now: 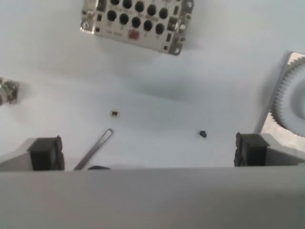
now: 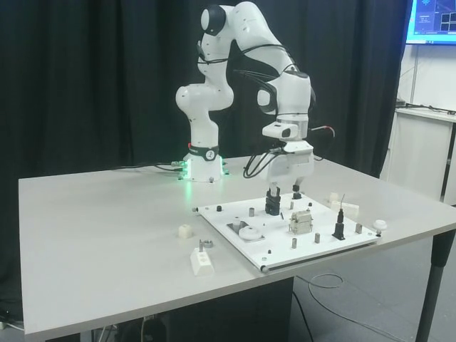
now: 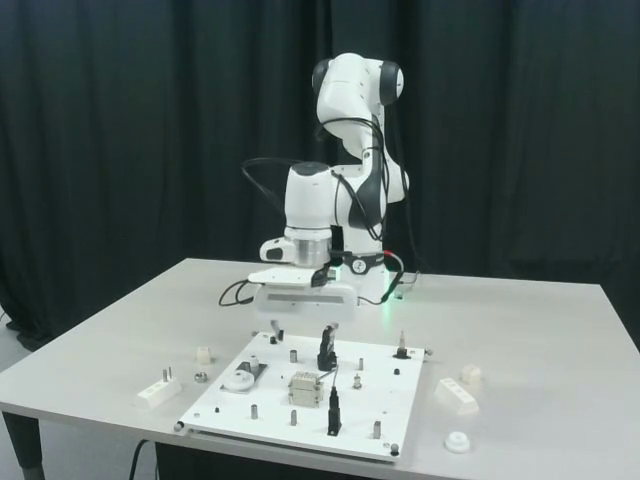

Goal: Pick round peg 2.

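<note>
Wrist view: the gripper point(image 1: 147, 150) has its fingers point(image 1: 45, 152) spread wide with nothing held between them. A slim grey peg point(image 1: 95, 149), which seems to be round peg 2 though I cannot tell for sure, shows inside the gap, close to one finger and not touching it. A small black stud point(image 1: 203, 134) sits nearer the other finger. Out ahead of the fingertips lies a connector block point(image 1: 138, 21) with black holes, and outside the second finger a white gear point(image 1: 291, 95) rests on its plate.

First room view: the gripper point(image 2: 284, 196) hangs low over the white board point(image 2: 235, 246) on the grey table point(image 2: 92, 228), jaws apart and empty. Several short grey pegs stand on the board; which one is the peg seen from the wrist I cannot tell here.

Second room view: the gripper point(image 3: 302, 345) hovers just above the board point(image 3: 400, 410), fingers wide, and a short grey peg point(image 3: 292, 355) stands below the gap between them
</note>
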Motion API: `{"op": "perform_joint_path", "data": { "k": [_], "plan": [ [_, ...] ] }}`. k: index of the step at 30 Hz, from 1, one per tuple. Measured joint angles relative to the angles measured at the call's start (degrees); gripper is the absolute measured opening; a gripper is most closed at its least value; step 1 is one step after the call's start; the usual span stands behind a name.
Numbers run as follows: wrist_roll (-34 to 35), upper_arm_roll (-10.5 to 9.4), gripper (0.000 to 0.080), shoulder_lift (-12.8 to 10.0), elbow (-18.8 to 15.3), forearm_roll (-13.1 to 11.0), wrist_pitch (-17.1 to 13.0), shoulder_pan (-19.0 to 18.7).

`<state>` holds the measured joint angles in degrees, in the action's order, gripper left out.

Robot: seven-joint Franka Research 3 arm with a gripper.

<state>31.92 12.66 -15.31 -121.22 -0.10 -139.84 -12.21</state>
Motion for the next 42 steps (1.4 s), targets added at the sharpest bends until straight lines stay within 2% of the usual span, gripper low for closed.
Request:
{"op": "perform_joint_path", "data": {
  "k": [13,19,25,35,42],
  "plan": [
    [1.1,2.20,0.0800,1.6,1.5,0.4,-0.8,0.0],
    [0.9,3.88,0.0800,1.6,3.0,3.1,-1.4,0.3],
    [0.5,4.28,0.0800,1.5,4.0,5.5,-2.7,2.2],
    [2.6,4.28,0.0800,0.1,5.7,4.7,-5.1,6.9],
    [2.9,4.27,0.0800,-1.5,6.8,2.6,-5.6,9.2]
  ]
}}
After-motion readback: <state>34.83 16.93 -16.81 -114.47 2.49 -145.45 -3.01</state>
